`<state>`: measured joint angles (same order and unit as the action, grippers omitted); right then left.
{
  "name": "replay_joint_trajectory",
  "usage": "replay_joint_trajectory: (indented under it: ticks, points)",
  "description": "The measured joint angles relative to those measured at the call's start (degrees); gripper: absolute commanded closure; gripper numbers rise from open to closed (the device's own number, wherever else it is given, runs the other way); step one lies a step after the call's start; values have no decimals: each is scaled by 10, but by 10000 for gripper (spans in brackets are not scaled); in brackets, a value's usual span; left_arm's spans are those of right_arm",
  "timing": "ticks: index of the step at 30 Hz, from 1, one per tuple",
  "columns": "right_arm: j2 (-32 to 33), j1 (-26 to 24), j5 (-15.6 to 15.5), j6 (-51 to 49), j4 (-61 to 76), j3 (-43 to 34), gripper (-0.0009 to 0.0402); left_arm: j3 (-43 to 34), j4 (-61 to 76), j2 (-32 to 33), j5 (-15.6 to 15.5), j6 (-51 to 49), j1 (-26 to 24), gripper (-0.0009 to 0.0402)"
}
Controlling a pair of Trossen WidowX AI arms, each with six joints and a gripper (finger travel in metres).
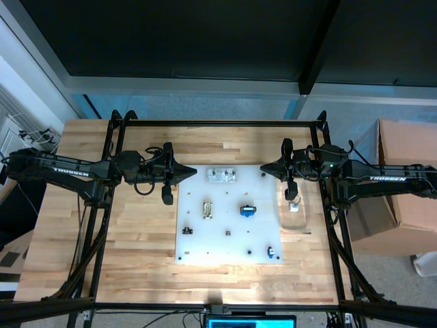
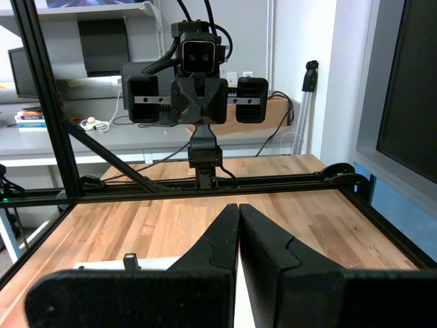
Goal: Pick the RJ45 connector and install on the taskboard
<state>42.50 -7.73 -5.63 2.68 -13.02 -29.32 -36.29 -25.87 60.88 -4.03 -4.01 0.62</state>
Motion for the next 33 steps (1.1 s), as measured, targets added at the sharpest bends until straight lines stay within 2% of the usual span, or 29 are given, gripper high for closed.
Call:
replay_joint_trajectory:
  ticks: [4,33]
  points:
    - [0,0,0,0,0,0,393,-1,2,16,1,11,0,393]
    - [0,0,0,-2,4,0,393,0,2,15,1,11,0,393]
